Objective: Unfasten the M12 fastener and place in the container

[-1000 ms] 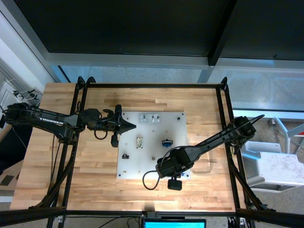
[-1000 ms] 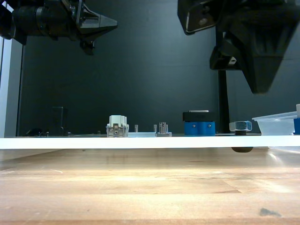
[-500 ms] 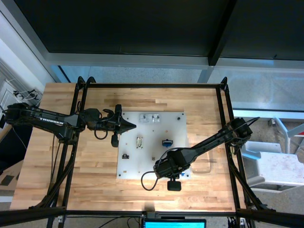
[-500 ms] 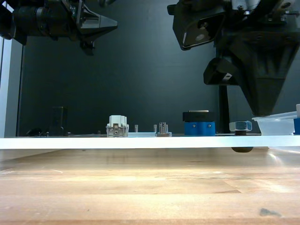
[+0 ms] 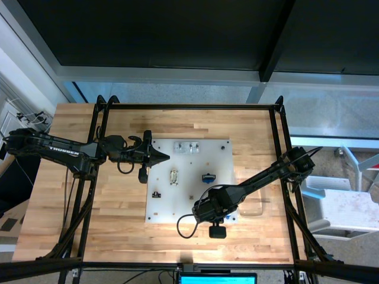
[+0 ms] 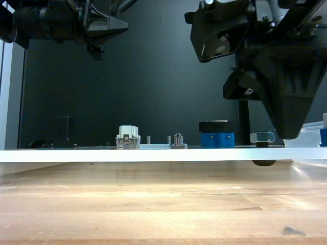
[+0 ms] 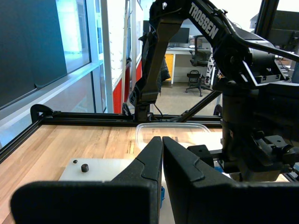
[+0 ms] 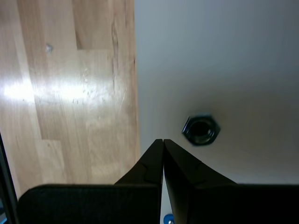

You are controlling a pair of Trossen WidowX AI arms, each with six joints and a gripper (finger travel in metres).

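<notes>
Silver nut sits on its stud, not in the container. Right gripper hangs just beside it, jaws pressed together on nothing. If I lower like this, I reckon the tips hit the white board or glance off the nut. Left gripper is parked at the board's left edge, jaws together.

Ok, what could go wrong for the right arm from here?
The right gripper is shut and sits beside the silver nut, not around it; lowered like this, it would likely strike the white board or glance off the nut. The nut looks seated on its stud, so it may need more turns. The left gripper, shut, is parked at the board's far left.
</notes>
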